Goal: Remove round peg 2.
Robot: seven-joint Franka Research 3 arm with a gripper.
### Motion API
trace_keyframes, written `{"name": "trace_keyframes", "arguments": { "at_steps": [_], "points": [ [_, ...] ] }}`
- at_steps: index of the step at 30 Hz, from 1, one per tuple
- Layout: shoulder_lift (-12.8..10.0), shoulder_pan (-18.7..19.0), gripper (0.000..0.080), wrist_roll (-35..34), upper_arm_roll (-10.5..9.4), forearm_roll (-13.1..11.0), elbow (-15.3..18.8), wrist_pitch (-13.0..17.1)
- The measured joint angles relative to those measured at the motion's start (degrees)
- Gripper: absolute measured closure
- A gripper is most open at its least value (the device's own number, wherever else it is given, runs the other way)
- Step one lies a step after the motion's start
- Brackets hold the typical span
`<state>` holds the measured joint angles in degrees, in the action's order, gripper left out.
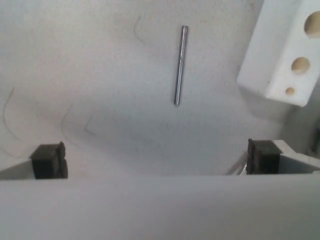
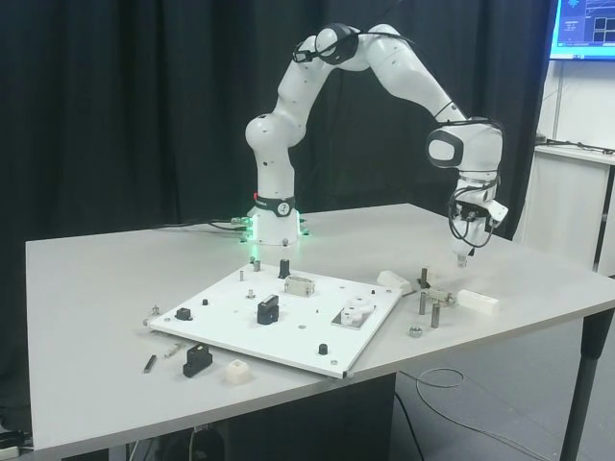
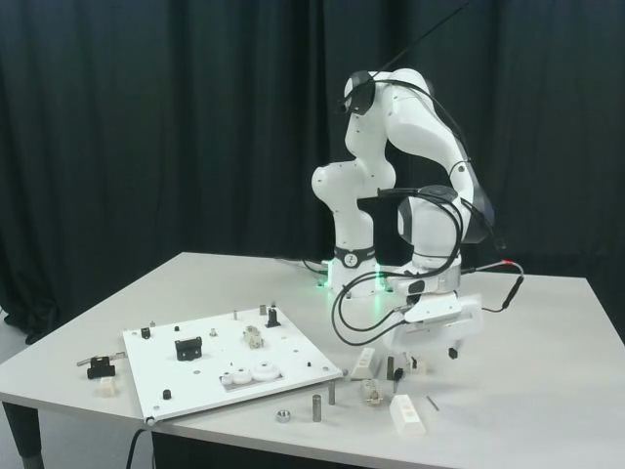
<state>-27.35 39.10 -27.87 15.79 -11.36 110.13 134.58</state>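
A thin grey round peg (image 1: 180, 65) lies flat on the grey table, apart from everything else. In the second room view the same peg (image 3: 433, 402) shows as a small sliver beside a white block (image 3: 406, 413). My gripper (image 1: 155, 159) hovers above the table over that spot, open wide with nothing between the black fingertips (image 1: 48, 160). From the first room view the gripper (image 2: 462, 255) hangs right of the white board (image 2: 288, 322). The white block with round holes (image 1: 285, 55) sits close to the peg.
The white board (image 3: 200, 376) carries black and white fixtures and small pegs. Between board and gripper stand upright grey pegs (image 2: 422, 279), a nut (image 2: 415, 330) and another white block (image 2: 394, 280). A long white block (image 2: 478, 301) lies near the table's edge.
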Motion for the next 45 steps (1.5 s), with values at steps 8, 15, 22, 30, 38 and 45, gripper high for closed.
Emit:
{"name": "trace_keyframes", "arguments": {
  "at_steps": [8, 15, 22, 30, 38, 45],
  "points": [
    [0.0, 0.0, 0.0003, 0.0, 0.76, 1.3, -0.4, -0.2],
    [0.0, -0.2, 0.0003, 0.2, 2.19, 4.3, -1.4, -1.7],
    [0.0, -1.3, 0.0003, 0.8, 4.27, 8.4, -2.7, -5.4],
    [0.5, -5.6, 0.0003, 3.3, 4.54, 13.1, -3.8, -10.0],
    [2.1, -11.6, 0.0003, 6.9, 3.43, 16.9, -3.9, -13.6],
    [4.2, -18.1, 0.0003, 10.5, 1.06, 19.7, -3.5, -17.1]
  ]
}}
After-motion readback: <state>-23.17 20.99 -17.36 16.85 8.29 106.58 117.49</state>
